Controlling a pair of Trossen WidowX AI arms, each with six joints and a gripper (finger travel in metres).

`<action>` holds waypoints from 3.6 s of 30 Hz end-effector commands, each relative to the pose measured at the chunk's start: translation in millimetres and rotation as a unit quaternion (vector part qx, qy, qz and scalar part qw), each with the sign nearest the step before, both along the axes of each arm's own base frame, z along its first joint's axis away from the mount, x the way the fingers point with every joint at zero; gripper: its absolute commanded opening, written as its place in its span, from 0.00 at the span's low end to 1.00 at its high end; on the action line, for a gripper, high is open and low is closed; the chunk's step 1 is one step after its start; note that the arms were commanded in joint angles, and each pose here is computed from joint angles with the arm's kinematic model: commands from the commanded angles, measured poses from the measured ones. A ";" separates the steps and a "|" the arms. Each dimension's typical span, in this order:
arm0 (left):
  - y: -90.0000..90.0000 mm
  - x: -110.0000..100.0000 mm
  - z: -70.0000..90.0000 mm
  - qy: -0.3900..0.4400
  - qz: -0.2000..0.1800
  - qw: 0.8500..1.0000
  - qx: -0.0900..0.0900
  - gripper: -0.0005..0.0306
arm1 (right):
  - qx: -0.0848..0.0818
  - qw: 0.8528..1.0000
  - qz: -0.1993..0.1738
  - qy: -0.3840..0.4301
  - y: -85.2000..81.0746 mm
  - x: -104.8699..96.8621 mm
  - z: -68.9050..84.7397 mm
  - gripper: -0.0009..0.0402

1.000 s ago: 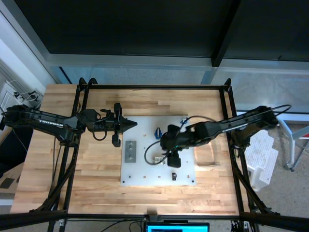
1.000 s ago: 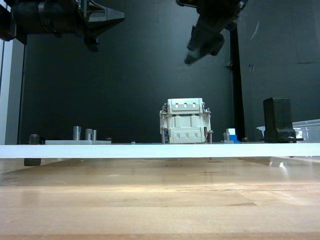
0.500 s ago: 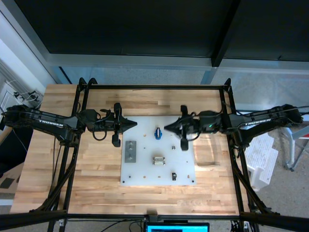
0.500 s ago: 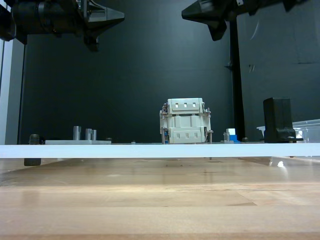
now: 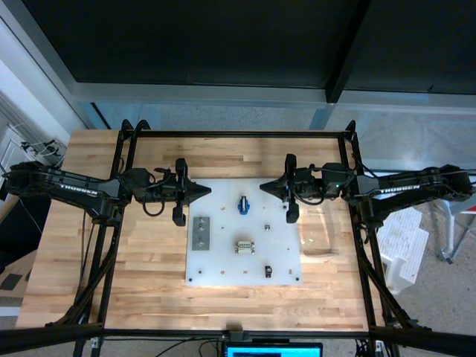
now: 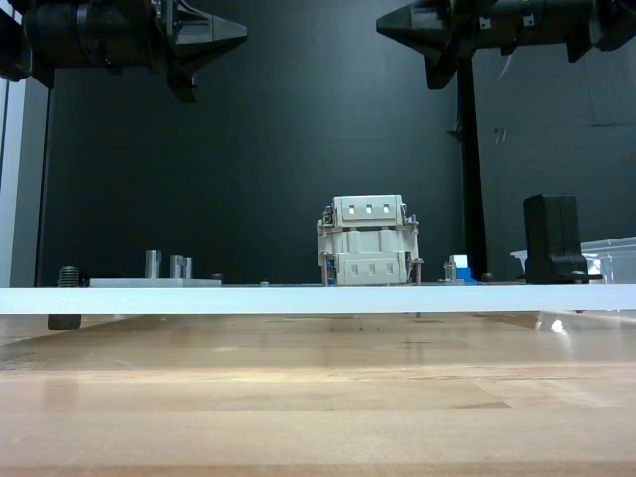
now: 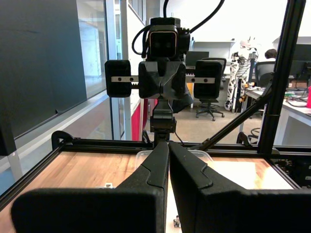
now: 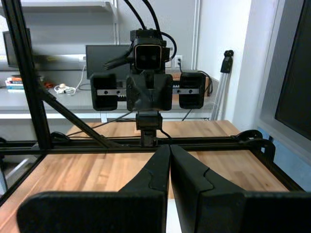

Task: Pick the HAN10E connector and install on the hub

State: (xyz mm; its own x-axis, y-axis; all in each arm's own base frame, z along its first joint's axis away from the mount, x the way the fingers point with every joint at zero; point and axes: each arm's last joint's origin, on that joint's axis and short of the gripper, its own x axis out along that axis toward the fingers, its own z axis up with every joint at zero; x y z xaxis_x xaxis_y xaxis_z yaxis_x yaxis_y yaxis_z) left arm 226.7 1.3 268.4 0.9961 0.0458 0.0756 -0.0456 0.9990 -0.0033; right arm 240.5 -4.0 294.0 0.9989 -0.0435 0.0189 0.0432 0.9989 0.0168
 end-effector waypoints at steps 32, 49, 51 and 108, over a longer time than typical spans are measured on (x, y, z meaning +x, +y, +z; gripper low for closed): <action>0.1 0.0 0.2 0.000 0.000 1.000 0.000 0.02 | 0.027 1.000 0.016 0.001 1.0 -1.7 -10.0 0.02; 0.0 0.0 0.2 0.000 0.000 1.000 0.000 0.02 | 0.027 0.999 0.016 0.007 1.0 -1.4 -11.4 0.02; 0.1 0.0 0.2 0.000 0.000 1.000 0.000 0.02 | 0.027 0.999 0.016 0.007 1.0 -1.4 -11.4 0.02; 0.0 0.1 0.1 0.000 0.000 1.000 0.000 0.02 | 0.027 0.999 0.016 0.007 1.0 -1.4 -11.4 0.02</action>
